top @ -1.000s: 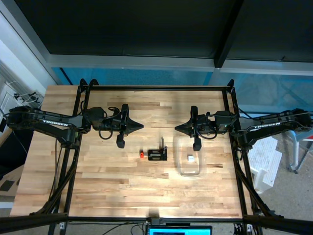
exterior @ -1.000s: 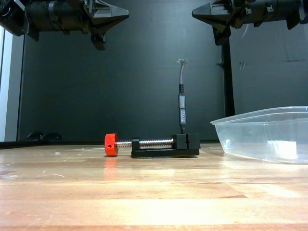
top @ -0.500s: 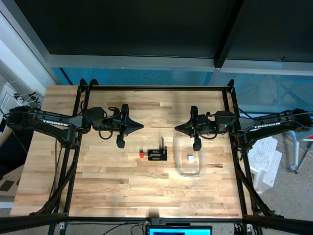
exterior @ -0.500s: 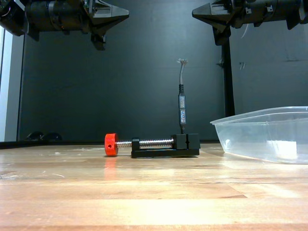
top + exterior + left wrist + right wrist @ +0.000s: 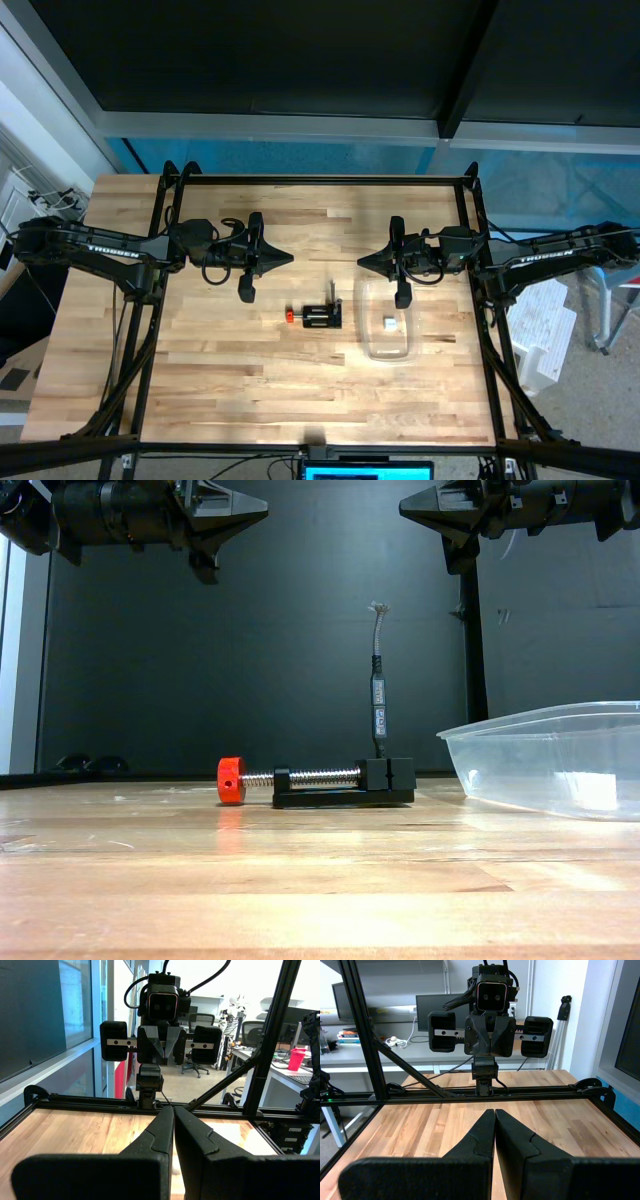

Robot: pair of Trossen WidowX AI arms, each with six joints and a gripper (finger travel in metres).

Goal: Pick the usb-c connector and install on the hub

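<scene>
A black usb-c connector (image 5: 378, 708) with a short frayed cable stub stands upright out of the jaws of a small black vise (image 5: 320, 317) (image 5: 343, 780) at mid-table; neither gripper touches it. A small white block (image 5: 389, 323) lies in a clear plastic tub (image 5: 388, 345) to the right of the vise. My left gripper (image 5: 289, 258) (image 5: 263, 514) (image 5: 174, 1110) hangs high, behind and left of the vise, shut and holding nothing. My right gripper (image 5: 361, 262) (image 5: 404, 509) (image 5: 495, 1112) mirrors it behind and right, also shut with nothing in it. The two point at each other.
The vise has a red knob (image 5: 231, 780) on its screw, pointing left. The tub's wall (image 5: 560, 760) rises at the right in the low view. A black frame (image 5: 320, 181) borders the wooden table (image 5: 250, 390).
</scene>
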